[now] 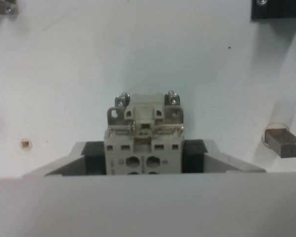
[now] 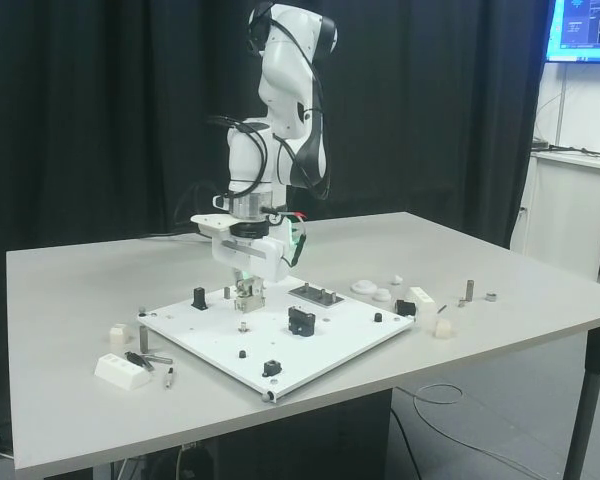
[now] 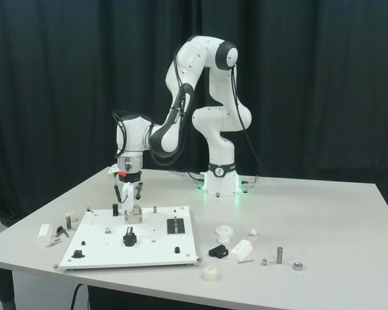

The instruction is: Remove waterproof.

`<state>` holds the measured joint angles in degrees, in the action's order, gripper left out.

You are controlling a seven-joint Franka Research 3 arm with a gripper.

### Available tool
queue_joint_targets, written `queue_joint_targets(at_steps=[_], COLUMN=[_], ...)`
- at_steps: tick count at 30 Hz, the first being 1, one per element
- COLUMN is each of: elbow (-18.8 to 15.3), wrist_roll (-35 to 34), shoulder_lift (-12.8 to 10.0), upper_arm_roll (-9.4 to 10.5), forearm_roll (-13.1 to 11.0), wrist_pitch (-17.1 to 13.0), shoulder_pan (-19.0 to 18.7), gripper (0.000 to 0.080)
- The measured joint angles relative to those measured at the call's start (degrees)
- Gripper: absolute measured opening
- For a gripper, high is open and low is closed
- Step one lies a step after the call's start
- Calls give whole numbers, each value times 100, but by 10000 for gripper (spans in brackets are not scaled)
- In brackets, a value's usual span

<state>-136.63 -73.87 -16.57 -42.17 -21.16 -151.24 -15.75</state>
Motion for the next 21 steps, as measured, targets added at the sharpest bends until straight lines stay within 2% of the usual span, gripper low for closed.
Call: queue_joint_targets(at_steps=[21], elbow=[-77], wrist_roll=[36], shoulder_lift=[50], upper_arm_roll=[6], forearm_roll=[-68], wrist_pitch=[-116], shoulder_pan=[-1], gripper=[314])
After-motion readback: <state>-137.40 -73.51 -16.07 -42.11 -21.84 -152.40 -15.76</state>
